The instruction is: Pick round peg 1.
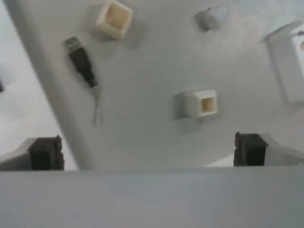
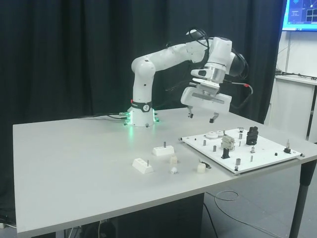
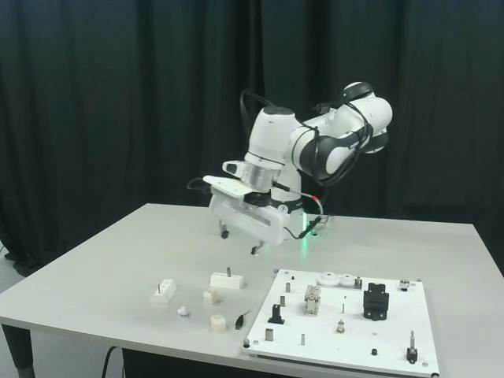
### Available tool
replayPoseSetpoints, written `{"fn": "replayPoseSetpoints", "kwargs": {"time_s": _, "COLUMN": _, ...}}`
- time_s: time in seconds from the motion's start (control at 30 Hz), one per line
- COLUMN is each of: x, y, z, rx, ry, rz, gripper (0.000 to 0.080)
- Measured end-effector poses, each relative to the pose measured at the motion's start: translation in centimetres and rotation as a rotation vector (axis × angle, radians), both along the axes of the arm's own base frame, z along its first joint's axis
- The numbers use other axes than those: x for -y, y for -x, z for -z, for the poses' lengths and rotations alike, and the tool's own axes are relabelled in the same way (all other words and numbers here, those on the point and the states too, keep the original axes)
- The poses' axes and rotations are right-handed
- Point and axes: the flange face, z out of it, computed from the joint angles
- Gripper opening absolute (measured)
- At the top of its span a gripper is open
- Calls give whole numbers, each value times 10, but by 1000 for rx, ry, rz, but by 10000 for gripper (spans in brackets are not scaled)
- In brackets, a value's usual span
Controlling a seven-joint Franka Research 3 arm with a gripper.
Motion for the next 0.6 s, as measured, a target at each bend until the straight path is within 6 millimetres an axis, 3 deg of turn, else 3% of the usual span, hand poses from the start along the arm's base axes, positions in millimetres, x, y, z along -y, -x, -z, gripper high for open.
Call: {"fn": "replayPoseSetpoints", "kwargs": {"time_s": 0.6, "x": 69, "y": 0, "z": 1, "rx": -76, "ry": -7, "rz": -179, "gripper": 800}}
